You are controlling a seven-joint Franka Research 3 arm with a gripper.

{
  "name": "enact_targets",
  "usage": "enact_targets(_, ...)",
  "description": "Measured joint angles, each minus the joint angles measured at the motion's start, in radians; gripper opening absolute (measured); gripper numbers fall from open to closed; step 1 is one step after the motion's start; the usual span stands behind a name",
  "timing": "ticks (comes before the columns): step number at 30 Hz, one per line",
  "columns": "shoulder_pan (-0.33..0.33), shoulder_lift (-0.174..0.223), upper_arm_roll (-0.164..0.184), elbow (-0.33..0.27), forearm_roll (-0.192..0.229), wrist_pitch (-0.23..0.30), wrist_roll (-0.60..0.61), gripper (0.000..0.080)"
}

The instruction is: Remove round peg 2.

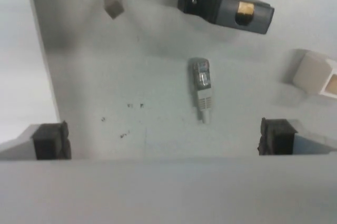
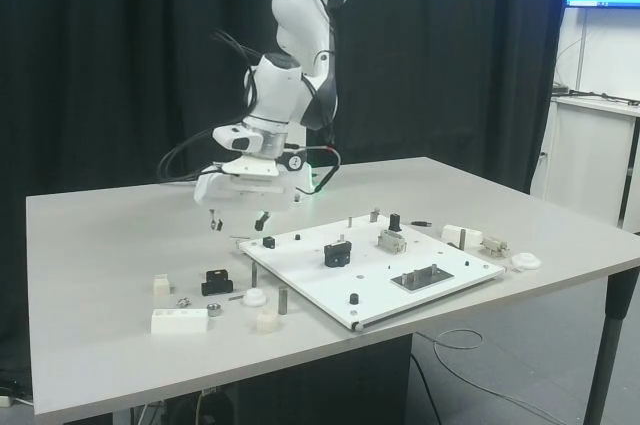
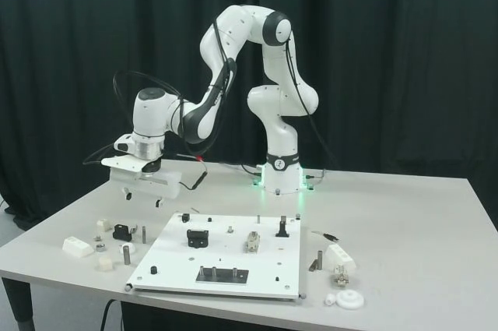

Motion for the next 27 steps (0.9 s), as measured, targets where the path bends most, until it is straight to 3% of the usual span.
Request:
enact_targets(12,0.000,-0.002,0.023,0.005,0.017,-0.031,-0.001,0.0800)
enact_targets(27,0.036,-0.058,0.057,-0.010,0.069,-0.202,0.006,0.0800)
